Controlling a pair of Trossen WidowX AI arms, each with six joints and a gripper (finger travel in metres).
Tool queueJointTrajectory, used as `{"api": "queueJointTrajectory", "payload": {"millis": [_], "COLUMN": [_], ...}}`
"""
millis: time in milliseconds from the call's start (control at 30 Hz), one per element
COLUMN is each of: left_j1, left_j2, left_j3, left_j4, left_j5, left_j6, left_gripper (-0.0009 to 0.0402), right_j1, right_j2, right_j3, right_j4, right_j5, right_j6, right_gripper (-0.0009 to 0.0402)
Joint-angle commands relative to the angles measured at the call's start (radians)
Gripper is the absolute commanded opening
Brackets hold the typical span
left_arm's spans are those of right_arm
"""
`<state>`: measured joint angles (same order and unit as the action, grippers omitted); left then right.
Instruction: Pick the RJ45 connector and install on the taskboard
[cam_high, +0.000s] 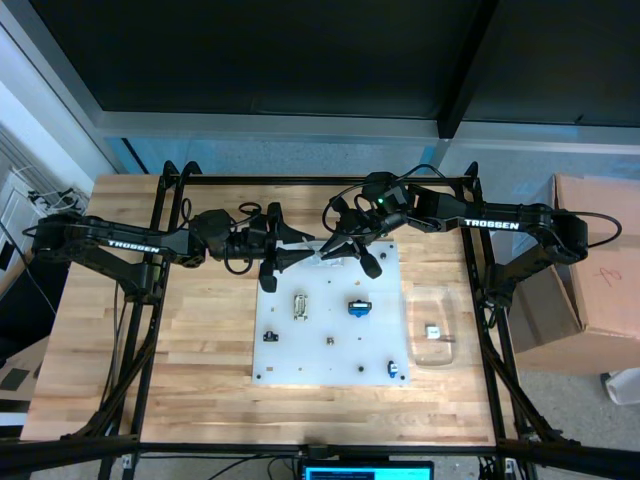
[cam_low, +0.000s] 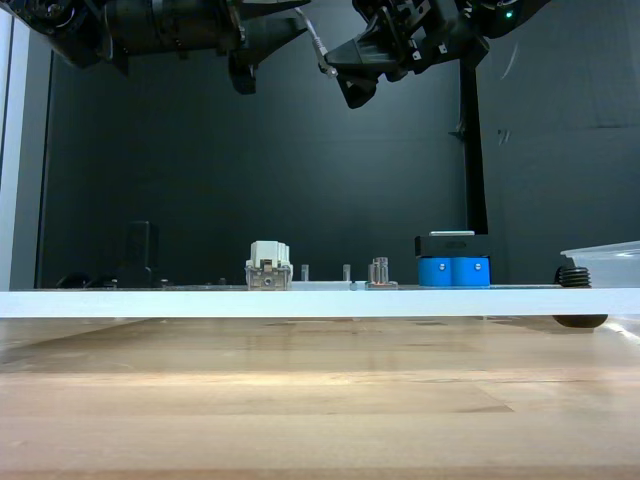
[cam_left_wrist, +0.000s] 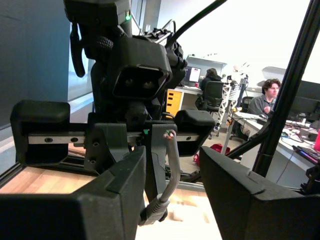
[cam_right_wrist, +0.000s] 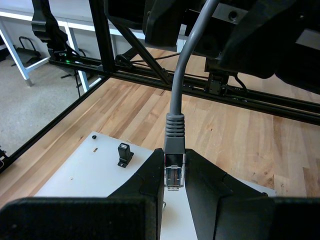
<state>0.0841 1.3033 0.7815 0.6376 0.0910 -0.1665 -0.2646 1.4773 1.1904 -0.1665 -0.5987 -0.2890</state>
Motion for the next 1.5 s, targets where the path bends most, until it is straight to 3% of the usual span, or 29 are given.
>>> {"api": "queueJointTrajectory", "payload": {"millis": [33, 500, 667, 867, 933, 1133, 1300, 1400, 1467, 1500], "left_j1": [0.0, 0.001, 0.001, 0.001, 0.001, 0.0, -0.001, -0.002, -0.002, -0.002], "left_j2": [0.0, 0.0, 0.0, 0.0, 0.0, 0.0, 0.0, 0.0, 0.0, 0.0], "left_j3": [0.0, 0.0, 0.0, 0.0, 0.0, 0.0, 0.0, 0.0, 0.0, 0.0], "left_j4": [-0.001, 0.0, 0.0, -0.001, -0.001, -0.004, -0.02, -0.059, -0.086, -0.098], "left_j5": [0.007, 0.023, 0.022, 0.021, 0.02, -0.018, -0.096, -0.212, -0.277, -0.303], "left_j6": [0.004, 0.005, 0.004, -0.012, -0.026, -0.056, -0.1, -0.158, -0.186, -0.198], "left_gripper": [0.011, -0.0001, 0.0005, 0.0001, 0.0001, 0.0, 0.0, 0.0, 0.0, -0.0001], "right_j1": [0.0, 0.0, 0.001, 0.002, 0.003, 0.014, 0.064, 0.116, 0.151, 0.168], "right_j2": [0.0, 0.0, 0.0, -0.002, -0.003, -0.019, -0.019, -0.014, -0.01, -0.006], "right_j3": [0.0, 0.0, 0.0, 0.004, 0.011, 0.043, 0.109, 0.159, 0.193, 0.214], "right_j4": [-0.001, -0.008, -0.008, -0.01, -0.012, -0.099, -0.274, -0.358, -0.404, -0.433], "right_j5": [0.0, 0.0, 0.003, 0.015, 0.064, 0.14, 0.301, 0.475, 0.647, 0.698], "right_j6": [0.002, 0.026, 0.049, 0.103, 0.158, 0.206, 0.18, 0.186, 0.238, 0.259], "right_gripper": [0.0, 0.0, 0.0008, 0.0052, 0.0073, 0.0139, 0.0177, 0.0186, 0.0185, 0.0185]}}
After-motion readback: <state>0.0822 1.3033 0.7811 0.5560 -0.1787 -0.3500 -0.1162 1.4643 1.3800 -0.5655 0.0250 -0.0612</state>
